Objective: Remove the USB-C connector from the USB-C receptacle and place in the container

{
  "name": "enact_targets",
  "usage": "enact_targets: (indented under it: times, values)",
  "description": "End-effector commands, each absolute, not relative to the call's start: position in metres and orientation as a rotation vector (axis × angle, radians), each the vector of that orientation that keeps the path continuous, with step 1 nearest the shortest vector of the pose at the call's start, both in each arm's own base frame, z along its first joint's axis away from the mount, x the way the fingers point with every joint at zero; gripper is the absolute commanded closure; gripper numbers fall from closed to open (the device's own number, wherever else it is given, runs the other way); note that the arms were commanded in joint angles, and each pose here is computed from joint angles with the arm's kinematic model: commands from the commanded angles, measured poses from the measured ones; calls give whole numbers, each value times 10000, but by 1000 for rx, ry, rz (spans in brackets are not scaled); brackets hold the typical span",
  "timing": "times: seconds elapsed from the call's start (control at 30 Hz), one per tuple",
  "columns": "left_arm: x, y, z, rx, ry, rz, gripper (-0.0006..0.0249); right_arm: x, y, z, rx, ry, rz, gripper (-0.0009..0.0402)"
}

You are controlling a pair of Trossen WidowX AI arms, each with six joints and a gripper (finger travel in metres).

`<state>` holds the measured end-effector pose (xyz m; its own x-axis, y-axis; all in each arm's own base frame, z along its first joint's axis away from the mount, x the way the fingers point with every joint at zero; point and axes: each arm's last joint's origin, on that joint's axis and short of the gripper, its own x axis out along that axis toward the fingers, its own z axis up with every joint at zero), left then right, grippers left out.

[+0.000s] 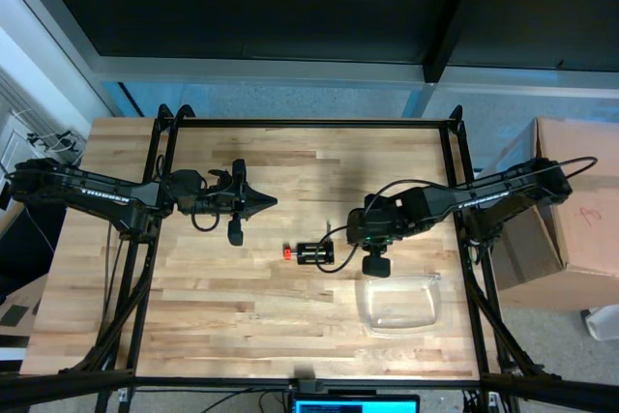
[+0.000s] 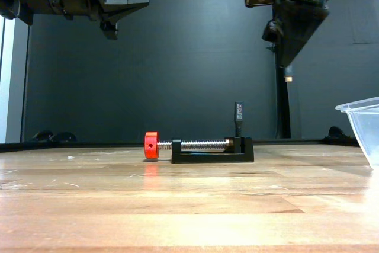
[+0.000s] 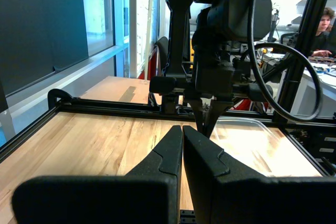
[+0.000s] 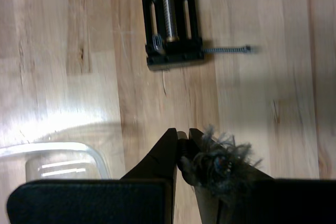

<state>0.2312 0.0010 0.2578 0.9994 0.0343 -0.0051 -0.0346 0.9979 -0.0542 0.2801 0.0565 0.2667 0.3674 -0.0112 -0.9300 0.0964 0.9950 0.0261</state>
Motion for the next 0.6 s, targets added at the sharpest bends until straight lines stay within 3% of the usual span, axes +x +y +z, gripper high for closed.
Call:
enact_targets:
  times: [0.03,0.6]
  values:
    - [2312,10,2578,-54,4,35,243,2746,559,2653,92,1194,-77,360]
    - [2312,10,2578,-54,4,35,243,2197,548,2523,128,1213,-80,292]
